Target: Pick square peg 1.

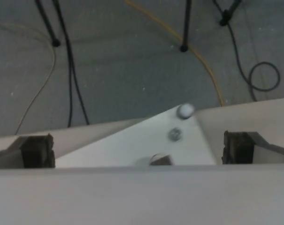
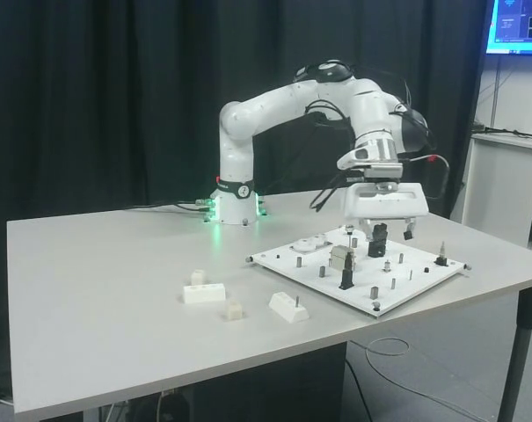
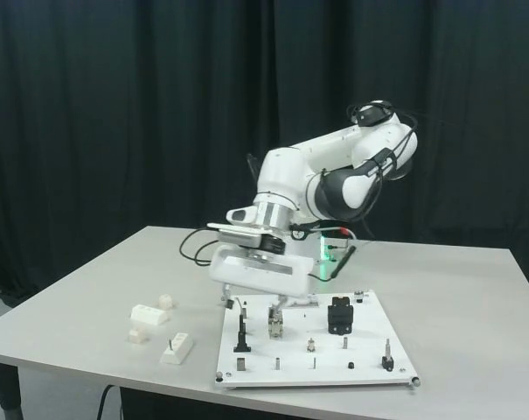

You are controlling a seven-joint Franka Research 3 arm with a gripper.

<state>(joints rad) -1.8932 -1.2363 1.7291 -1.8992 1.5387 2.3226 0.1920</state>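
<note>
Square peg 1 is most likely the blocky grey piece (image 2: 340,258) standing upright on the white board (image 2: 428,274), though no view settles which peg bears that number. Left to right across the bench (image 2: 98,264):
- Loose white blocks (image 2: 203,293) lie apart from the board, clear of the arm's work.
- The board holds its pegs upright, which suits a grasp from above.
- The gripper (image 2: 393,231) hovers over the board just beside that piece, its fingers spread wide and holding nothing, a stance suited to a descent.

Arm (image 3: 325,166) bent forward, hand (image 2: 389,231) open, pointing down.
</note>
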